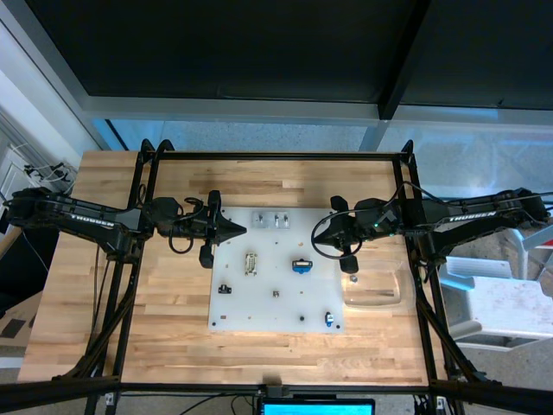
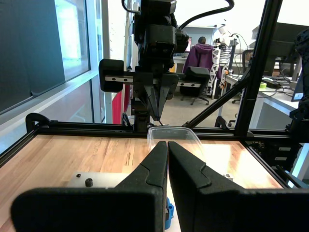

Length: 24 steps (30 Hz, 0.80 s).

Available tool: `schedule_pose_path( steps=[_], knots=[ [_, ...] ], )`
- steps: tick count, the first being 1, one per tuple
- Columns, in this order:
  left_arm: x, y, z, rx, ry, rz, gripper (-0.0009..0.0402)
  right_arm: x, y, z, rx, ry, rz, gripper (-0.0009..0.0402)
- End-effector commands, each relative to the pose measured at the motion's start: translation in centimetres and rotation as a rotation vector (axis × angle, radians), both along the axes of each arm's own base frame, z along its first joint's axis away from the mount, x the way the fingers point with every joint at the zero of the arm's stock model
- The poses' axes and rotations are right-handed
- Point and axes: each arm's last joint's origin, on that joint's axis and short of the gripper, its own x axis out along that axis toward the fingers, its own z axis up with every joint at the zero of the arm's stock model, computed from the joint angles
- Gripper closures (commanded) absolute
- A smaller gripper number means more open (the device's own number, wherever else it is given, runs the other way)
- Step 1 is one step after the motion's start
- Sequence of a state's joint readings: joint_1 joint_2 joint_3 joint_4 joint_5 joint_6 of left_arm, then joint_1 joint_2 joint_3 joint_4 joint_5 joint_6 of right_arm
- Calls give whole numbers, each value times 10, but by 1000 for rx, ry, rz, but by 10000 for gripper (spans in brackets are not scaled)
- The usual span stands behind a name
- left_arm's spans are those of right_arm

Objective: Pick the M12 fastener and fasten on the M12 threads

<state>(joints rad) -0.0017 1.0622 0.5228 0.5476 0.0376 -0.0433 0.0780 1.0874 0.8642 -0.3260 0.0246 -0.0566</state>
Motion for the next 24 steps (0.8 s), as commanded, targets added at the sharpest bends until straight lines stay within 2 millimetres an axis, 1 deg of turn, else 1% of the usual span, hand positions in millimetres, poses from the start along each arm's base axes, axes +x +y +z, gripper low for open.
schedule_pose_path(
  steps=[1,8,12,19,24],
  knots=[
    [0,0,0,0,0,0,393,-3,1,2,-16,67,11,393],
    [0,0,0,0,0,0,393,-13,3,6,-48,221,38,393],
    [0,0,0,0,0,0,393,-18,3,5,-72,322,59,393],
    [0,0,0,0,0,0,393,-17,9,0,-109,503,106,393],
    [0,0,0,0,0,0,393,-16,20,-11,-139,619,162,393]
  ],
)
